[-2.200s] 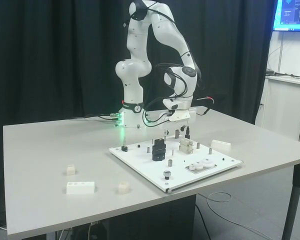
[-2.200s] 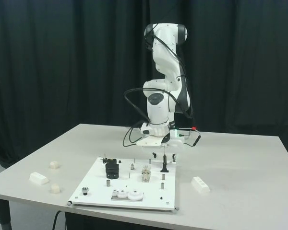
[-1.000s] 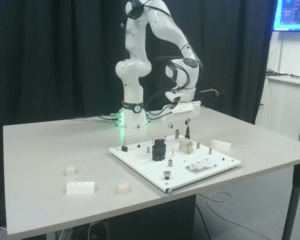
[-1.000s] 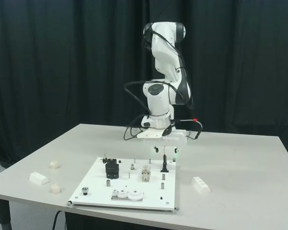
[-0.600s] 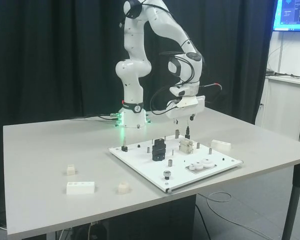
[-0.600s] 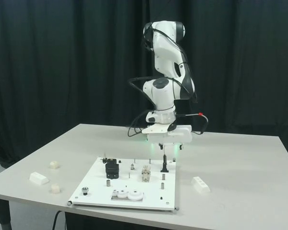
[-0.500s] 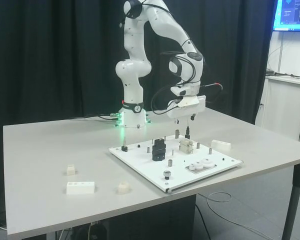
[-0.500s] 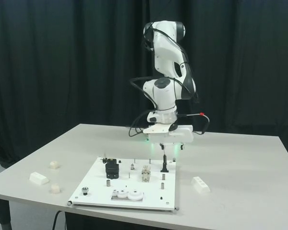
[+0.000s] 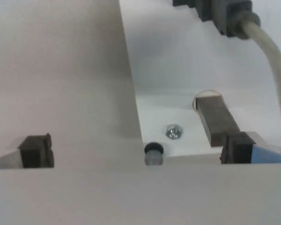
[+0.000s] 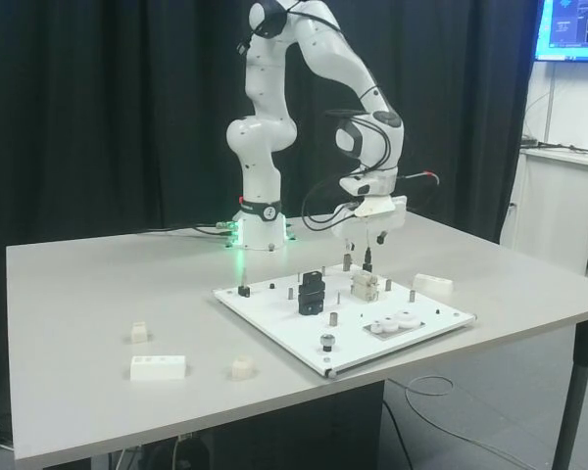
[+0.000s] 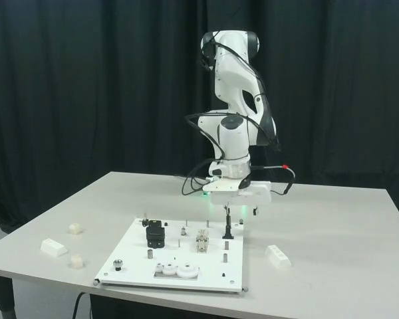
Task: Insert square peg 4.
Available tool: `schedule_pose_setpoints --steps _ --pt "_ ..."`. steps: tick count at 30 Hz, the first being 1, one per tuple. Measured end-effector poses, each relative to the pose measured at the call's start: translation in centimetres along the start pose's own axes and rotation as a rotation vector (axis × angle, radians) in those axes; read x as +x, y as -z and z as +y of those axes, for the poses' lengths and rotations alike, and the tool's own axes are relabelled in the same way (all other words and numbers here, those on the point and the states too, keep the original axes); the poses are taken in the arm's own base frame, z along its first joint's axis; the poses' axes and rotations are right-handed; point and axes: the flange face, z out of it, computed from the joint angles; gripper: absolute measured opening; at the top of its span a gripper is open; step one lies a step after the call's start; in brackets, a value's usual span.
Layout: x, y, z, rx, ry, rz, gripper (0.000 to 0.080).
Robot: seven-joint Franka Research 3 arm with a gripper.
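Peg point(image 9: 216, 119), dark and square-sided, stands upright in the white board point(image 9: 187, 61) just beside one finger point(image 9: 237, 148) of the tool point(image 9: 136, 152), not gripped. The tool's fingers are spread wide apart and empty; the other finger point(image 9: 36, 151) is over the grey desk point(image 9: 56, 70) past the board's edge. A small nut point(image 9: 173, 131) and a black-capped screw point(image 9: 153, 151) lie between the fingers.

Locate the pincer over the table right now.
In both room views the pincer hangs above the white board's far edge, near the upright black post, holding nothing.
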Motion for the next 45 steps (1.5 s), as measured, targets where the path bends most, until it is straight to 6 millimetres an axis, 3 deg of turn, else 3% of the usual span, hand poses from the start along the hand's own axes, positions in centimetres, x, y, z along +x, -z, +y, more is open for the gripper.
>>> schedule_pose_setpoints --steps 9,45 --pt "0.1 -1.4 -0.4 -0.011 0.004 0.01 0.08" --pt "0.1 -2.6 0.1 -0.053 0.016 -0.01 0.08"
